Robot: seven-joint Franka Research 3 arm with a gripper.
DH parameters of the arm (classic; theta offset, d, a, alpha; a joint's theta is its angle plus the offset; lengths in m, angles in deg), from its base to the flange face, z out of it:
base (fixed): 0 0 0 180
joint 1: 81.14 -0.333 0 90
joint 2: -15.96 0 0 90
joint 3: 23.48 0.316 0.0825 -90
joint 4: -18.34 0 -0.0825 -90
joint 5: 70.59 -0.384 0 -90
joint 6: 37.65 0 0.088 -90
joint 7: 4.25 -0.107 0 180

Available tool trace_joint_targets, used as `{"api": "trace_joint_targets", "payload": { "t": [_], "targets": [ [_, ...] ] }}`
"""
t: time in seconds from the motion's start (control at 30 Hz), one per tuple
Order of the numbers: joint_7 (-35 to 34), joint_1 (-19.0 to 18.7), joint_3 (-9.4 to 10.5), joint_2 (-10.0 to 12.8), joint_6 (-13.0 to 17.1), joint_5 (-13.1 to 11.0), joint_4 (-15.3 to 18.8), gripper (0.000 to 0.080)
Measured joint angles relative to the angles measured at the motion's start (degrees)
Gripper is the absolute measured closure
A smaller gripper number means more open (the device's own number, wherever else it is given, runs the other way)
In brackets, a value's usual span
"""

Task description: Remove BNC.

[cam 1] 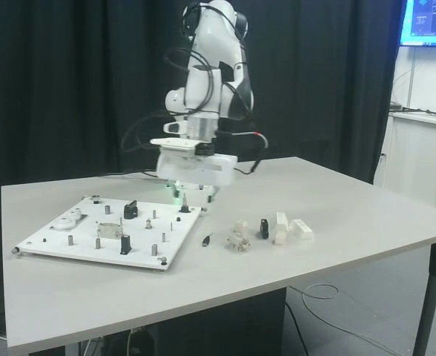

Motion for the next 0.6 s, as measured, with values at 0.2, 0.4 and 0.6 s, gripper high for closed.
{"api": "trace_joint_targets", "payload": {
  "t": [0.2, 0.4, 0.6],
  "targets": [
    [0.06, 1.35, -1.99, 0.29, 0.62, 0.44, 0.09, 0.0003],
    [-8.69, 4.31, -2.29, 0.40, 0.62, -0.17, 0.42, 0.0003],
    [-10.29, 6.70, -2.29, 0.40, 0.61, -0.46, 0.87, 0.0003]
  ]
}}
